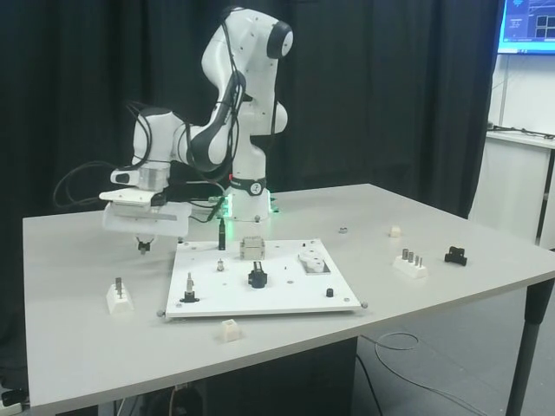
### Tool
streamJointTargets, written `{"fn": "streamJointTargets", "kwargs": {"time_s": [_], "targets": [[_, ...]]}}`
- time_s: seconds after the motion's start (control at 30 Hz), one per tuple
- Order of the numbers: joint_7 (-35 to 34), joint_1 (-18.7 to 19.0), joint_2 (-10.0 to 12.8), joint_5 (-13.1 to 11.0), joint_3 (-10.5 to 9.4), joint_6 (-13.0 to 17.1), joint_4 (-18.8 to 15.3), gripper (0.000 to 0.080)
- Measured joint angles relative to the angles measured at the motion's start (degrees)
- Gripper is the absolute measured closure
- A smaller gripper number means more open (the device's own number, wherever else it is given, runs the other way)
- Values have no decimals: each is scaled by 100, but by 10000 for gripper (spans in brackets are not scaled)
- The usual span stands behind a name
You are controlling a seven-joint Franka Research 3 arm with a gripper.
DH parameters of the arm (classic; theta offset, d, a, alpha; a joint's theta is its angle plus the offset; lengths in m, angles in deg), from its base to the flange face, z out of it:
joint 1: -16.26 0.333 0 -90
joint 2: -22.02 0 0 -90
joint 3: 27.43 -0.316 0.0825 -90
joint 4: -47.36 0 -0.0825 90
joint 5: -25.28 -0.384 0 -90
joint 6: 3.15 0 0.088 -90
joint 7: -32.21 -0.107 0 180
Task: Place square peg 4.
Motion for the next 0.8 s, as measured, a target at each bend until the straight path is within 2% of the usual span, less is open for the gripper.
{"fn": "streamJointTargets", "kwargs": {"time_s": [0.17,0.37,0.8], "targets": [[281,-99,103,-246,-107,-21,45,709],[516,-188,173,-410,-182,-44,83,709],[812,-415,333,-526,-305,-49,158,709]]}}
